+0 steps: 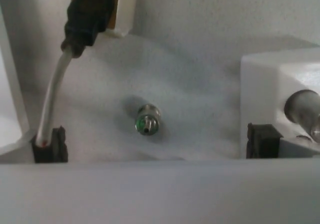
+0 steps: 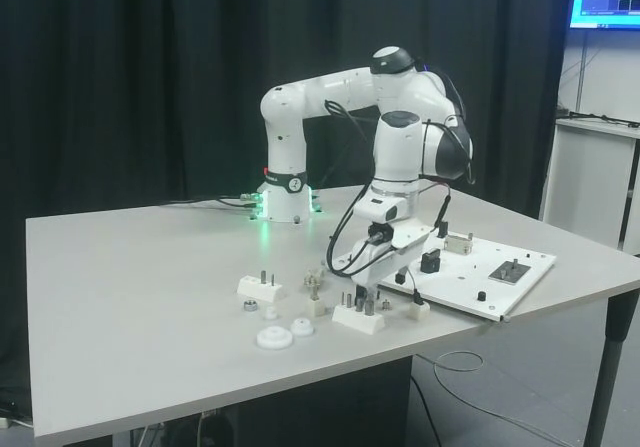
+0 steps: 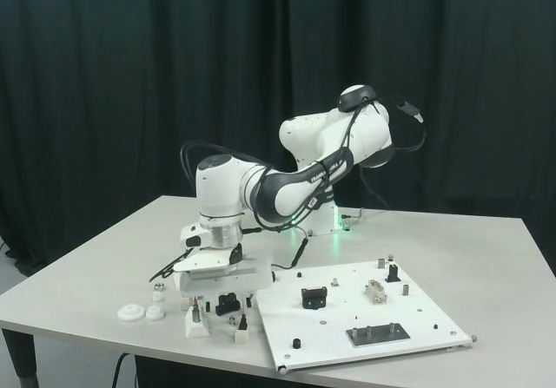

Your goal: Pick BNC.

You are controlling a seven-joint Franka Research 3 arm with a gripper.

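The BNC (image 1: 147, 120) is a small metal connector with a green ring at its end, standing on the grey worktop (image 2: 130, 267) directly beneath the wrist camera; in the wrist view it sits between the two black fingertip pads, one pad at each side of the picture, well apart from both; the fingers (image 1: 51, 146) are thus spread wide and hold nothing. In the room views the gripper (image 3: 217, 297) hangs low over the cluster of small parts near the front edge of the worktop, just beside the corner of the white board (image 3: 417, 318); the connector itself is too small to single out there.

Judged from its look, the part is light, rigid and smooth; a metal barrel of this kind may slip or roll between hard pads, so a grip across the barrel's round sides, squarely centred, seems safest; it is unlikely to be fragile.

Its long axis appears to run nearly straight up toward the camera, since the round open end faces the lens, with a slight lean showing some of the barrel's side; whether it rests in a holder cannot be told. A white block (image 1: 280, 98) with another metal fitting lies near, and a black plug (image 1: 87, 16) on a white cable (image 1: 50, 103) lies on the other side.
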